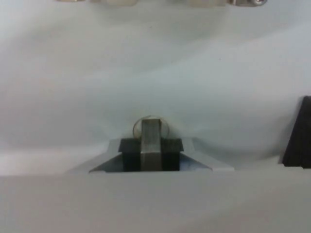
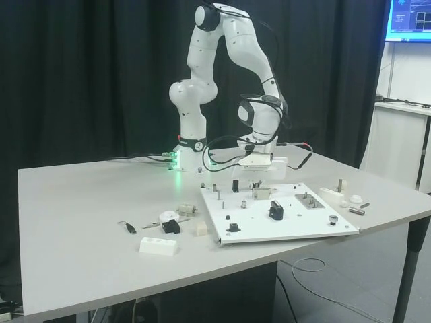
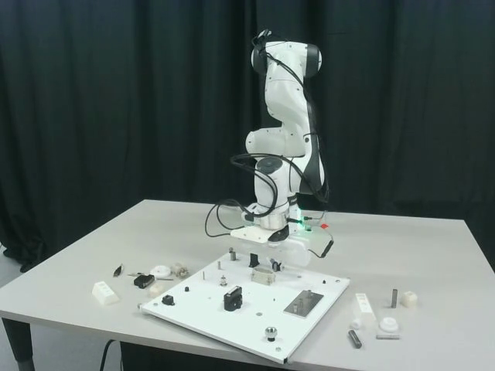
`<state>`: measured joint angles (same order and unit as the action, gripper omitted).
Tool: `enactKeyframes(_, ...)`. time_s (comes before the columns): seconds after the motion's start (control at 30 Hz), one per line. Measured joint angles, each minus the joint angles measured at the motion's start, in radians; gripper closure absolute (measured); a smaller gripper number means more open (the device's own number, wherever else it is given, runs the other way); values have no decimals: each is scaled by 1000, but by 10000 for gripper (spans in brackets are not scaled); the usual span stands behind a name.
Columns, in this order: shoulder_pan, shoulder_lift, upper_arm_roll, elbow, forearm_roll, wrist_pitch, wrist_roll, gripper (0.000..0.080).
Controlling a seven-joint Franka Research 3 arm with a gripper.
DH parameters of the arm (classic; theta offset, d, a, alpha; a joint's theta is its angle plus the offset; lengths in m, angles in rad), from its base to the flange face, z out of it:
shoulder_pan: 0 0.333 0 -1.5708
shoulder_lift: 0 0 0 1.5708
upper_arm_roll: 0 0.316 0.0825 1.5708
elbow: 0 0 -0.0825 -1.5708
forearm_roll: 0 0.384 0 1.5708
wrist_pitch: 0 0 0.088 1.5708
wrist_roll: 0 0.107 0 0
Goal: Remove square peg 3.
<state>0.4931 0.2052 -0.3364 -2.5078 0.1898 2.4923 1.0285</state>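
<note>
Now pincer [image 2: 258, 189] over white board [image 2: 316, 232]; black block [image 2: 275, 210] beside.

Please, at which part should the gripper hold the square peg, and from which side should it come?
Hold the peg by its two flat opposite sides near the top, coming from straight above. It stands upright on the board, and flat faces suit parallel fingers. The gripper holds it this way now.

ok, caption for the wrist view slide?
Wrist view: gripper low over the white board, a grey square peg upright between its fingers.
</note>
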Motion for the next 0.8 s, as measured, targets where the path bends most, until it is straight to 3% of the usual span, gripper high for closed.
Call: enactKeyframes(0.8,-9,-19,0,4,0,-31,-50,727)
